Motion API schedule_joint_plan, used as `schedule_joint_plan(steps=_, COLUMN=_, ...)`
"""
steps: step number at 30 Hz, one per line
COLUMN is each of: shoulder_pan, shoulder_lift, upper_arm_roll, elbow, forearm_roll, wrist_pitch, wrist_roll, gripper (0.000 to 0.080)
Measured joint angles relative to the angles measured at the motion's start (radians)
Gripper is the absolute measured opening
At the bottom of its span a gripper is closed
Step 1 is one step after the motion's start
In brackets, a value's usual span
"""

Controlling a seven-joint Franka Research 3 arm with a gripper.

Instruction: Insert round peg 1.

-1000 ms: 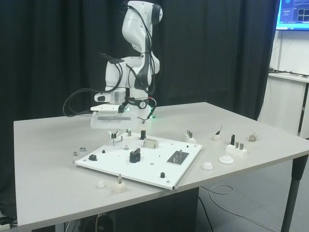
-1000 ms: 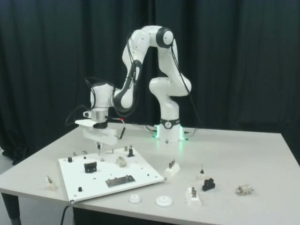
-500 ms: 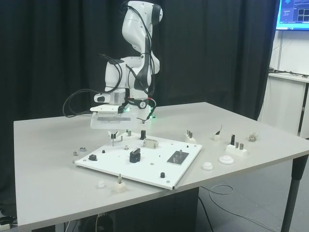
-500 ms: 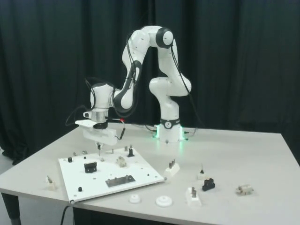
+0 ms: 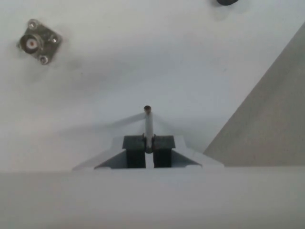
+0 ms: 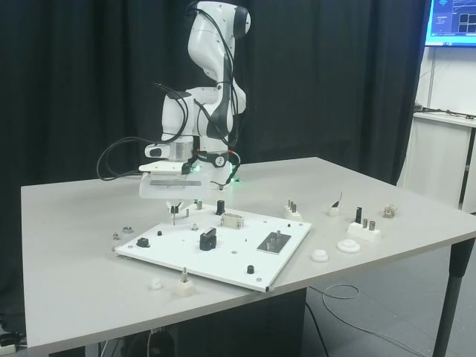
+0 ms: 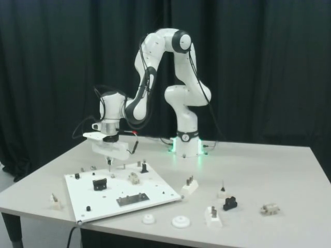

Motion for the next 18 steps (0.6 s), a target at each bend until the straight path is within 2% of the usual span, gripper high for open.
schedule_joint_plan(steps=18, shoulder_pan=0.000, shoulder_lift=0.003, upper_arm_roll=0.006, elbow=0.000, forearm_roll=0.008, wrist_pitch=0.014, wrist_roll=-0.003, gripper=0.0032)
